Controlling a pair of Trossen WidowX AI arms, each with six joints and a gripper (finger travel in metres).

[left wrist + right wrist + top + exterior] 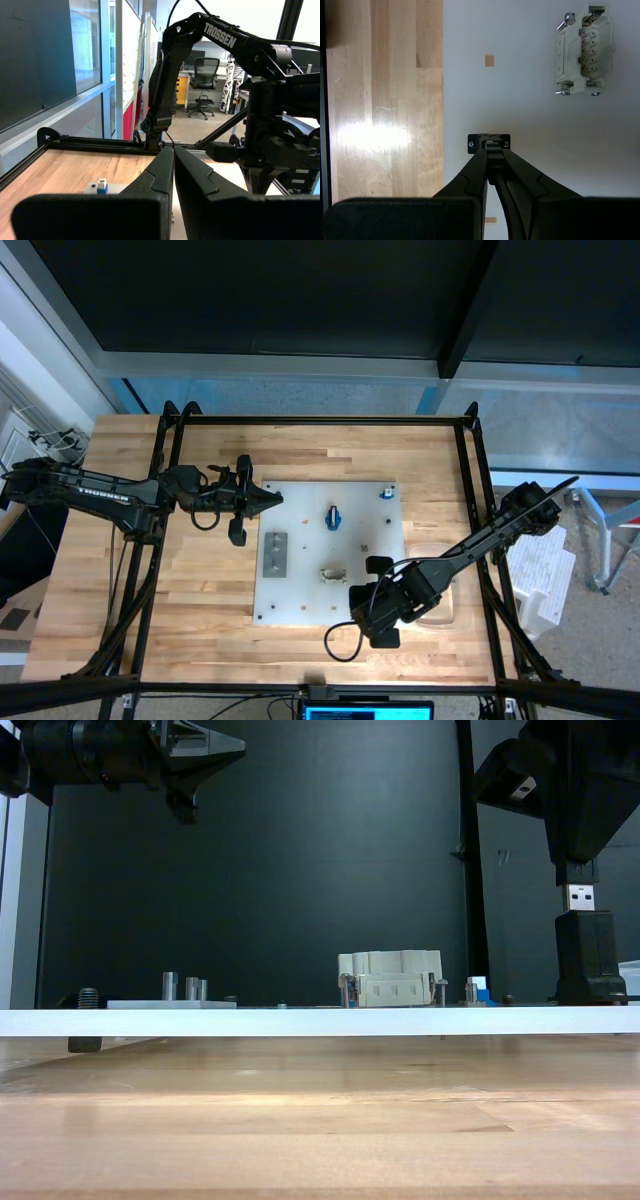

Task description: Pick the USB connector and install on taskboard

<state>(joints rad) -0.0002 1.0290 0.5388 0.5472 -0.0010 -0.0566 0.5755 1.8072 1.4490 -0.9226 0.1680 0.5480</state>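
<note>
TROSSEN (220, 35) R-gripper (490, 152): USB connector (580, 898) over taskboard (300, 540); L-gripper (277, 498) aloft.

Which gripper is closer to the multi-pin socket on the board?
Right. The right gripper, holding the USB connector, hangs over the board's near right part, beside the socket; the left gripper hovers at the board's far left edge, farther off.

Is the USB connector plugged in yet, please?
Not yet: the right pincer holds the USB connector, bare metal above the black port. Left pincer hovers shut, left.
</note>
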